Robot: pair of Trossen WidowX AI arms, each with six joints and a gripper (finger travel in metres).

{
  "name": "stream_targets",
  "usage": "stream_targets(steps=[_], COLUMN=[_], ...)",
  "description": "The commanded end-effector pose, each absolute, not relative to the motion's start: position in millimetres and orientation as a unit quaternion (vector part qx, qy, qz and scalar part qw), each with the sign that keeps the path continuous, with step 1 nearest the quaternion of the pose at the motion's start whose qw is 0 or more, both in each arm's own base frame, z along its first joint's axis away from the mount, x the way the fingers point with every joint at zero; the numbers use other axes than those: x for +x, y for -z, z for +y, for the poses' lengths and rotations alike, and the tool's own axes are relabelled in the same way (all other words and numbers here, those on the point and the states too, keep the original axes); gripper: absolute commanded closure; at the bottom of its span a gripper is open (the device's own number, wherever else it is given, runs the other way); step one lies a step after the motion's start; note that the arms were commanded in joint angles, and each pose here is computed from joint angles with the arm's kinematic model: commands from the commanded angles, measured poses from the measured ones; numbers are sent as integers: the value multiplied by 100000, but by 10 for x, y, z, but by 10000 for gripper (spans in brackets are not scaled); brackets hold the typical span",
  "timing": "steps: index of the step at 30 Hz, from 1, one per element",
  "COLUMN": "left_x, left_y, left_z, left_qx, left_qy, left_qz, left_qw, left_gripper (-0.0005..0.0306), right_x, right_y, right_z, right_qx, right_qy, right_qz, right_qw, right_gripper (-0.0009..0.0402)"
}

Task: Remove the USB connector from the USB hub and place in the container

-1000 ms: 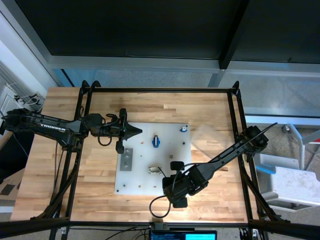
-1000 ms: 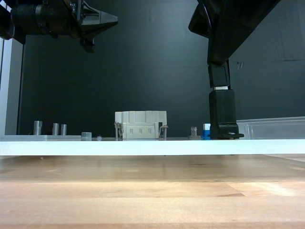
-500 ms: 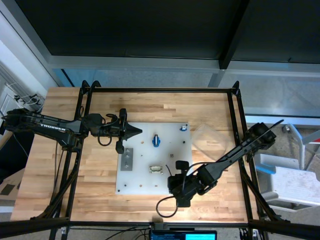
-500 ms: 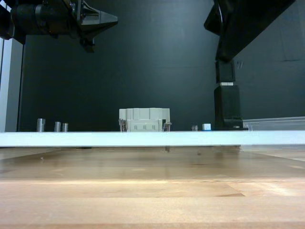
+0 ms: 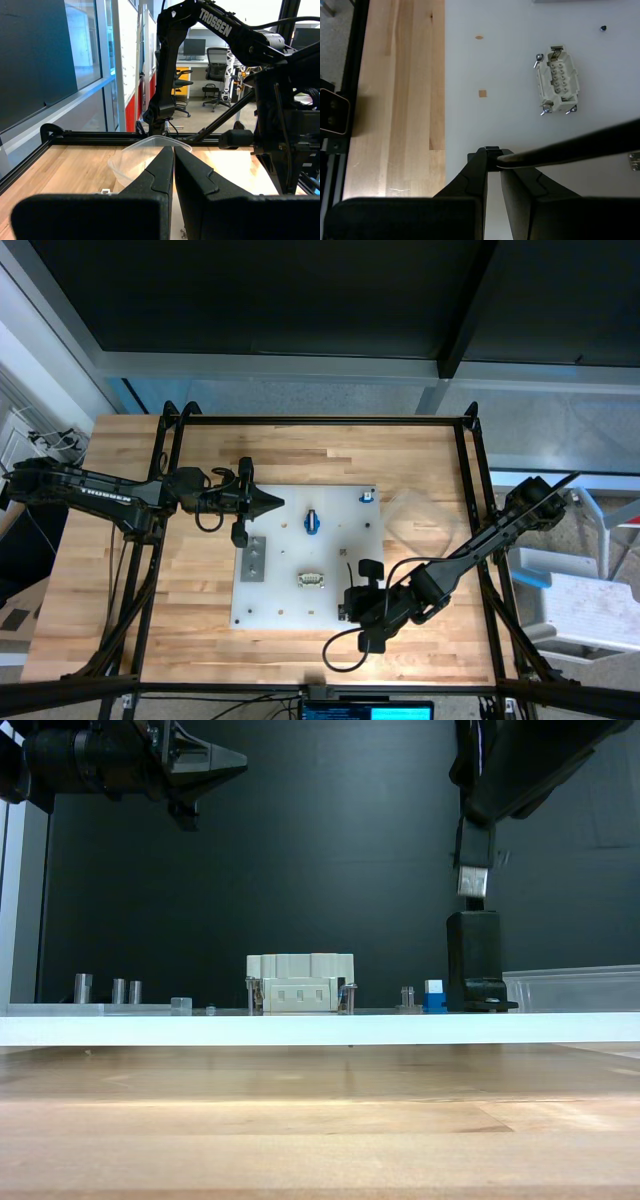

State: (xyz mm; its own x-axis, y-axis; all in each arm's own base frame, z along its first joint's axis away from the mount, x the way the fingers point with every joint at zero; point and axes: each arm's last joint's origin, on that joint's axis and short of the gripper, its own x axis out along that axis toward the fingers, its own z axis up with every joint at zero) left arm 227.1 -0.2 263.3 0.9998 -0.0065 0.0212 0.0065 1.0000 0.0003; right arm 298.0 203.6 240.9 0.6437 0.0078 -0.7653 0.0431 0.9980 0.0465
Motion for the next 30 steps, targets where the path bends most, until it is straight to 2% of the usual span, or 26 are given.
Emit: stream_targets(steps=[1, 13, 18, 30], left_x=[2271, 2271, 2271, 2271], left_y=[-2632, -2632, -2632, -2632], left_z=[-2, -2, -1, -2], left_qx=[13, 13, 13, 13], left_qy=[324, 324, 305, 324], left_qz=[-1040, -1059, -1040, -1059], left_qw=[99994, 99994, 99994, 99994], left_gripper=[300, 300, 300, 300], right_x=[2970, 2920, 2867, 2562], right_y=[-2394, -2476, -2573, -2928], right_z=[2036, 1991, 1923, 1486], right_qx=[2739, 2357, 2679, 4264], right_qy=[770, 466, 55, 2532], right_qz=[42799, 43028, 43425, 46248], right_qw=[90334, 90238, 90039, 88524], right_gripper=[393, 393, 393, 393])
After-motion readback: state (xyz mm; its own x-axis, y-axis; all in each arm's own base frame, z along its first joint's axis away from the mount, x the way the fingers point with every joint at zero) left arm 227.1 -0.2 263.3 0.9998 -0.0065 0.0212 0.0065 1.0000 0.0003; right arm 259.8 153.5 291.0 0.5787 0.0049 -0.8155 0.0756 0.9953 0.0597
